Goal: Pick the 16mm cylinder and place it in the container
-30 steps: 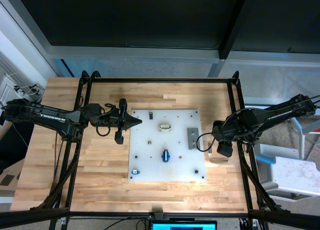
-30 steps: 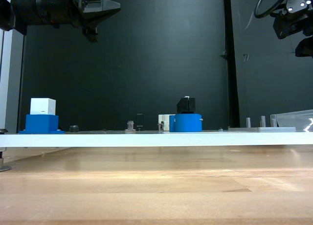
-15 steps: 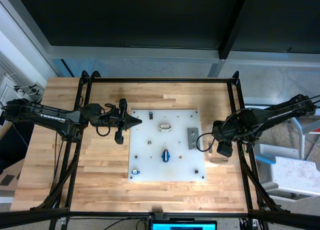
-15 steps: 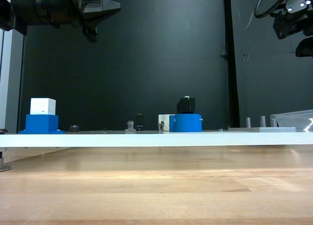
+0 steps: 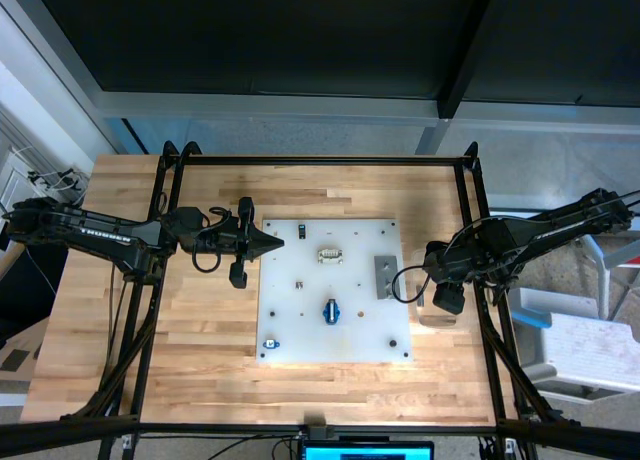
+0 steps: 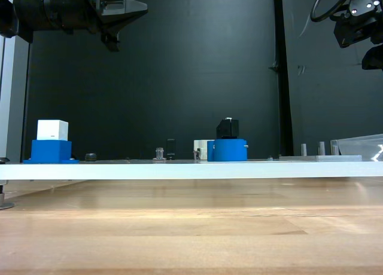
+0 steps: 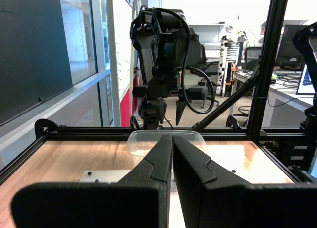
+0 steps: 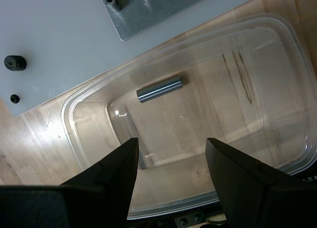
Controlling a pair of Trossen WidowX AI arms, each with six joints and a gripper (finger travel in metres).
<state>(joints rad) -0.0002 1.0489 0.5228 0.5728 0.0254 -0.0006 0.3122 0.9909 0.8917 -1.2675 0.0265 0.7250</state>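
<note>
The 16mm cylinder (image 8: 159, 88), a short steel rod, lies on its side inside the clear container (image 8: 277, 49), near the wall closest to the white board. My right gripper (image 8: 171, 143) hangs open just above the container, nothing between its fingers. From above, the container (image 5: 440, 321) sits off the board's right edge, partly hidden under the right gripper (image 5: 432, 288). My left gripper (image 5: 276, 243) is shut and empty, held high over the board's left edge; it also shows in its wrist view (image 7: 172, 139) and in the low view (image 6: 141, 9).
The white board (image 5: 300, 325) carries a grey metal block (image 5: 385, 276) with pegs, a blue holder (image 5: 331, 311) with a black part, a small blue-and-white piece (image 5: 270, 344) and a white connector (image 5: 330, 253). A black frame surrounds the wooden table.
</note>
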